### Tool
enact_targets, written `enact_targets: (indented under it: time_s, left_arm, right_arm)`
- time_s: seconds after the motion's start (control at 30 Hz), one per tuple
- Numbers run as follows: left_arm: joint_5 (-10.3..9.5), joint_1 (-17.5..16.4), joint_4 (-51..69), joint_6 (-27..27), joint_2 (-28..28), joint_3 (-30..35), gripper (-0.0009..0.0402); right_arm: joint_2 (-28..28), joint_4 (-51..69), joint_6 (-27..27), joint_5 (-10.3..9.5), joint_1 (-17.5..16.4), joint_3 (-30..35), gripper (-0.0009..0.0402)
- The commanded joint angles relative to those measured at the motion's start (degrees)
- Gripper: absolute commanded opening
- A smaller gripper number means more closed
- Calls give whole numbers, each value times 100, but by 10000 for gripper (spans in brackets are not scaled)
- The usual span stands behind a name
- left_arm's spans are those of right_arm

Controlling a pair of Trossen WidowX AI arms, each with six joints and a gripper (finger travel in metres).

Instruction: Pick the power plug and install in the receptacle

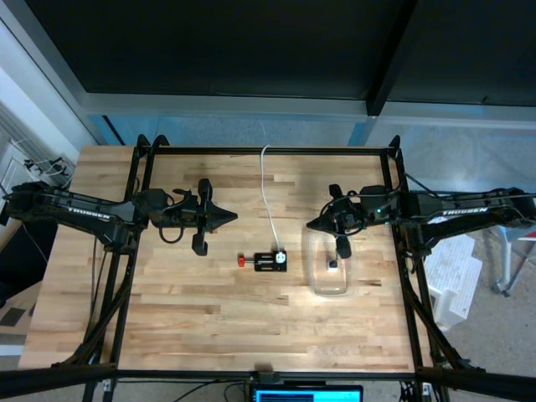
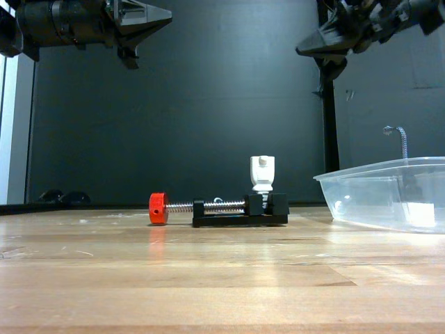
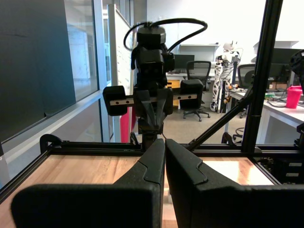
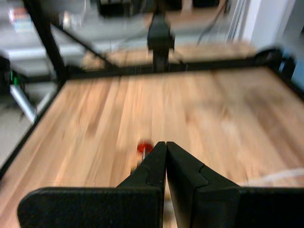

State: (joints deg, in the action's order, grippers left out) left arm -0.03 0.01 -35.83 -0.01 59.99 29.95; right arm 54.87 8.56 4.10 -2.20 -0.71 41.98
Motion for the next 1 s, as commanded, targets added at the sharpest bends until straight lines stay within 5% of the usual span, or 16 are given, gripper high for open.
enact_targets:
  time_s: [0.03,0.4,1.0]
  left_arm:
    - [0,-2,0,2,0,0,0]
    - [0,0,-2,2,0,0,0]
    - [0,-2,0,0,0,0,0]
  right_arm:
    - [4,1034,-68,2,-55,442,0]
    - [4,3427,-59,79,-157,1113,0]
    - [289,4859,793,551,-1248,1106,0]
